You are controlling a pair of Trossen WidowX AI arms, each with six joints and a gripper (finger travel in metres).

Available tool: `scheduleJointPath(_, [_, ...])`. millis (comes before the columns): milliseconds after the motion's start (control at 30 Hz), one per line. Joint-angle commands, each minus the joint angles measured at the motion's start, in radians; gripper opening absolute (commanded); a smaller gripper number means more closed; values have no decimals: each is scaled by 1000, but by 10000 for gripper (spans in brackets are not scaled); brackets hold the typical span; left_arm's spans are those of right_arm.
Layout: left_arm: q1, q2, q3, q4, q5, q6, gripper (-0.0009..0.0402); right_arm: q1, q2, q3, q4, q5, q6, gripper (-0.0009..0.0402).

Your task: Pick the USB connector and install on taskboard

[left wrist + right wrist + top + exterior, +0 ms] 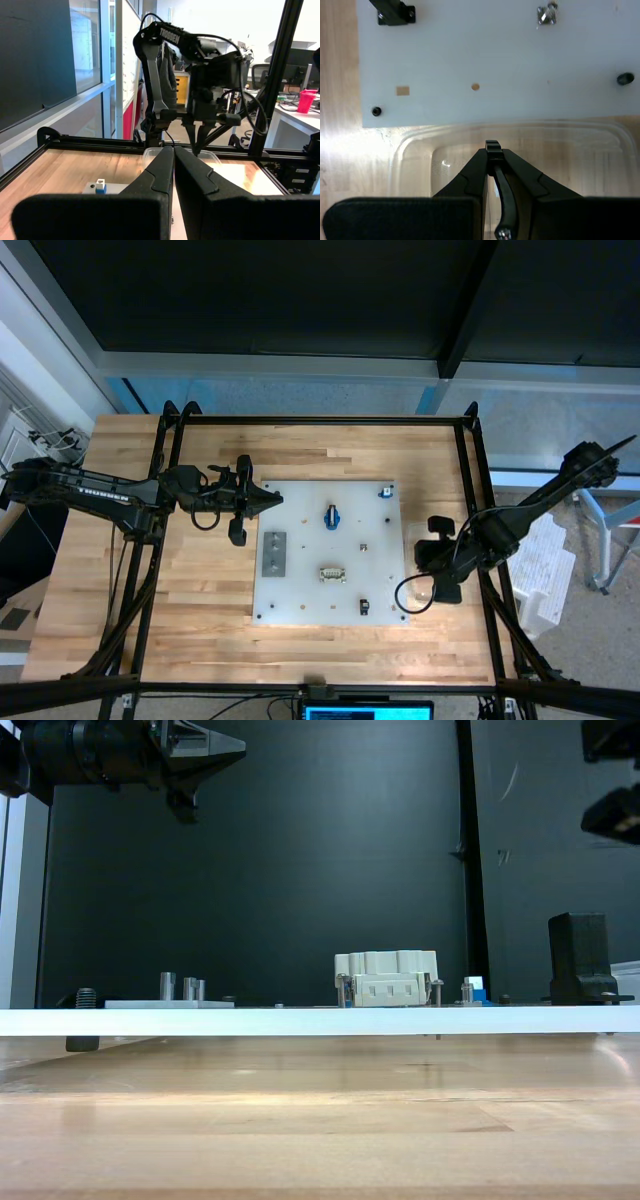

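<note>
The taskboard [300, 590] is a white square panel in the middle of the table, also seen in the right wrist view [520, 60]. My right gripper [492, 148] hangs over the clear tray [410, 150] just off the board's right edge. It is shut on a small dark block at its tips, the USB connector [492, 144]. From above, the right gripper [428, 566] hides the connector. My left gripper [275, 499] is held high over the board's left edge, shut and empty, and its fingers [160, 170] meet in the left wrist view.
On the board stand a grey metal block [273, 553], a blue part [332, 516], a beige socket [333, 574] and a black upright part [365, 606]. A black frame rail [470, 500] runs beside the right arm.
</note>
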Motion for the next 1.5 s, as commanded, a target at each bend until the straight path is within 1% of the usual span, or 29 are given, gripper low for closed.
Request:
scheduleJointPath(33, [0, 0, 0, 0, 0, 0, 0, 5, 60, 55, 1, 1, 3, 0])
scheduleJointPath(267, [0, 0, 0, 0, 0, 0, 0, 23, 201, 169, 10, 3, 5, 0])
scheduleJointPath(367, [0, 0, 0, 0, 0, 0, 0, 24, 257, 217, 12, 26, 5, 0])
scheduleJointPath(500, [0, 0, 0, 0, 0, 0, 0, 26, 323, 285, 13, 25, 5, 0])
scheduleJointPath(667, [0, 0, 0, 0, 0, 0, 0, 26, 395, 359, 11, 15, 5, 0])
scheduleJointPath(900, [0, 0, 0, 0, 0, 0, 0, 13, 504, 466, 1, 17, -1, 0])
scheduleJointPath(1067, [0, 0, 0, 0, 0, 0, 0, -4, 572, 542, -21, 18, -37, 0])
scheduleJointPath(1167, [0, 0, 0, 0, 0, 0, 0, -12, 601, 572, -23, 13, -50, 0])
scheduleJointPath(1267, [0, 0, 0, 0, 0, 0, 0, -19, 617, 580, -10, -8, -53, 0])
scheduleJointPath(1400, [0, 0, 0, 0, 0, 0, 0, -19, 618, 578, 2, -6, -52, 0])
scheduleJointPath(1433, [0, 0, 0, 0, 0, 0, 0, -19, 618, 578, 2, 1, -52, 0])
scheduleJointPath(1500, [0, 0, 0, 0, 0, 0, 0, -19, 618, 577, 3, 1, -53, 0])
